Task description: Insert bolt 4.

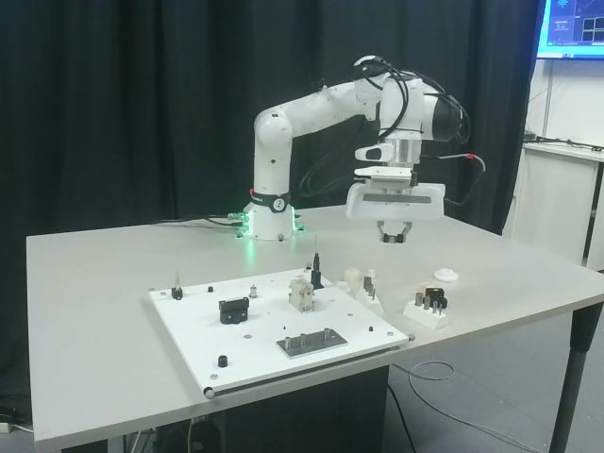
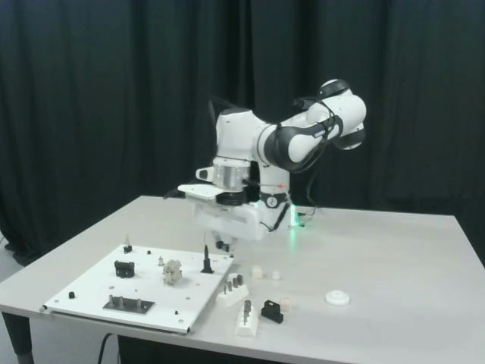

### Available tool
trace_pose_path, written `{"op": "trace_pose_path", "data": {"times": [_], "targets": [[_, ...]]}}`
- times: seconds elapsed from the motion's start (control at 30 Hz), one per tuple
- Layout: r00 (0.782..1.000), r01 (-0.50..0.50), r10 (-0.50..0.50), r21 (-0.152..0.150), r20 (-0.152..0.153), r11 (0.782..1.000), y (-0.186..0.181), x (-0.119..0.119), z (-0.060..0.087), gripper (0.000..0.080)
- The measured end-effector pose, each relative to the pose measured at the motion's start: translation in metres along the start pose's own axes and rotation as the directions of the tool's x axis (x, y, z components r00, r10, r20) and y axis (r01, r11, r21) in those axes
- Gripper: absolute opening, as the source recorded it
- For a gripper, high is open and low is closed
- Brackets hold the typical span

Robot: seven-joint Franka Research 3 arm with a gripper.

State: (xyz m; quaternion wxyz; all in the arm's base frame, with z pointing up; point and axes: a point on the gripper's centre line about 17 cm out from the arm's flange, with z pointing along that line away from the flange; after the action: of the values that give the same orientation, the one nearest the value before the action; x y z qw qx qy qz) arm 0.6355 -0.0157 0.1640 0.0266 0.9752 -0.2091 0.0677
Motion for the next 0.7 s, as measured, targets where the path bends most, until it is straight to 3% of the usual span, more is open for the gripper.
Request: {"op": "trace_pose_path", "data": {"times": [0.7], "targets": [[0.993,-0.098,0.096,-0.033,-0.065,0.995,0.063,0.078,0.002,0.0227]]}}
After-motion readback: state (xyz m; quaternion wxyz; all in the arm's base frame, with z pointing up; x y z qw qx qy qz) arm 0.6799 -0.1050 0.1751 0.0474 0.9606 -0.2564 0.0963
